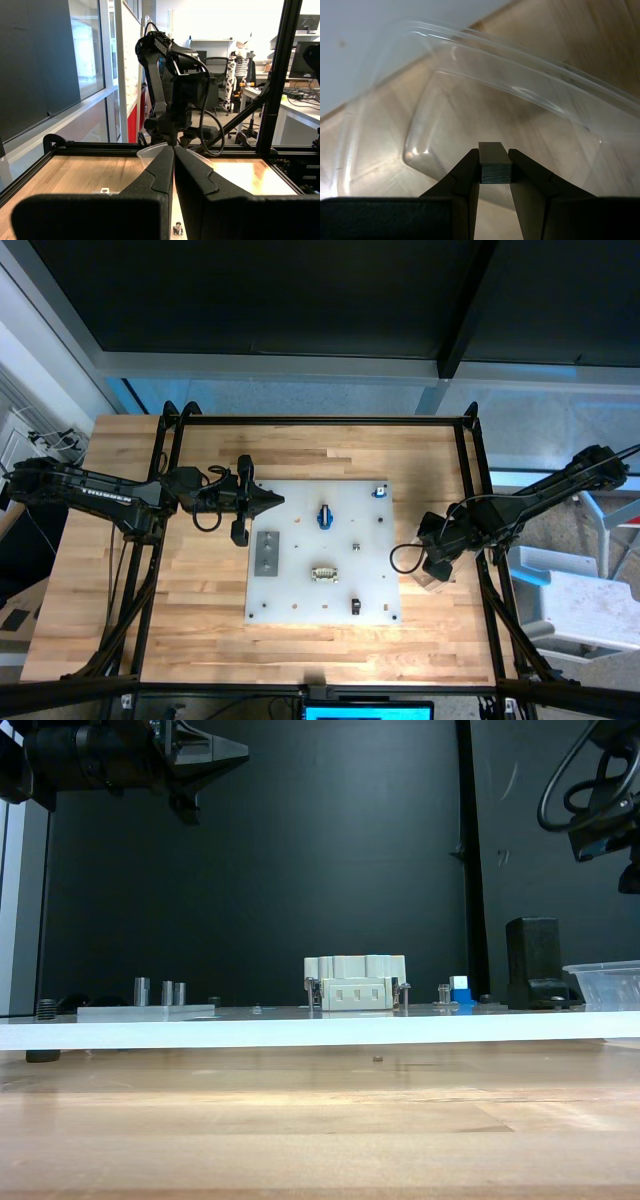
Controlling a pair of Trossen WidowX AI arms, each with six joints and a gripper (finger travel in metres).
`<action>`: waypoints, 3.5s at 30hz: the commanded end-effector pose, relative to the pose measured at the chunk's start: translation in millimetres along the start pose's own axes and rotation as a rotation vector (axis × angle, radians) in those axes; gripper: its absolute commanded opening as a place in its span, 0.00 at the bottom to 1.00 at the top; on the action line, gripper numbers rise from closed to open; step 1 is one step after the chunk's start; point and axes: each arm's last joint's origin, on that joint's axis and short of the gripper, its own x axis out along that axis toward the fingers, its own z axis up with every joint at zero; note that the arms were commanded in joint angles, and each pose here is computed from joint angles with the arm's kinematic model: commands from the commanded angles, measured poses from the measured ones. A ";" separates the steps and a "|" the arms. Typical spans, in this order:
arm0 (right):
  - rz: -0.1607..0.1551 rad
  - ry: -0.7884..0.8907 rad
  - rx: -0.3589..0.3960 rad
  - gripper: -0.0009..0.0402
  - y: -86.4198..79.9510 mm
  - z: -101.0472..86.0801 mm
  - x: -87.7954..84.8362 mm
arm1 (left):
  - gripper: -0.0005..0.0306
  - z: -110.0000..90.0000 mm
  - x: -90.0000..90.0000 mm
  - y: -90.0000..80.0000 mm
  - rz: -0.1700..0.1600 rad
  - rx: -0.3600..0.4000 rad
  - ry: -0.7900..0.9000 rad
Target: Pick the 16mm bar from the taskboard and place it in the container
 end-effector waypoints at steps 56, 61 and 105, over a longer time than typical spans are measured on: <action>0.002 -0.003 0.003 0.52 -0.6 0.2 2.1 | 0.02 0.0 0.1 0.0 0.000 0.000 0.000; 0.002 -0.003 0.003 0.52 -0.5 0.2 2.1 | 0.02 0.0 0.0 0.1 0.000 0.000 0.000; 0.016 -0.015 0.006 0.52 0.9 1.3 2.0 | 0.02 0.0 0.1 0.1 0.000 0.000 0.000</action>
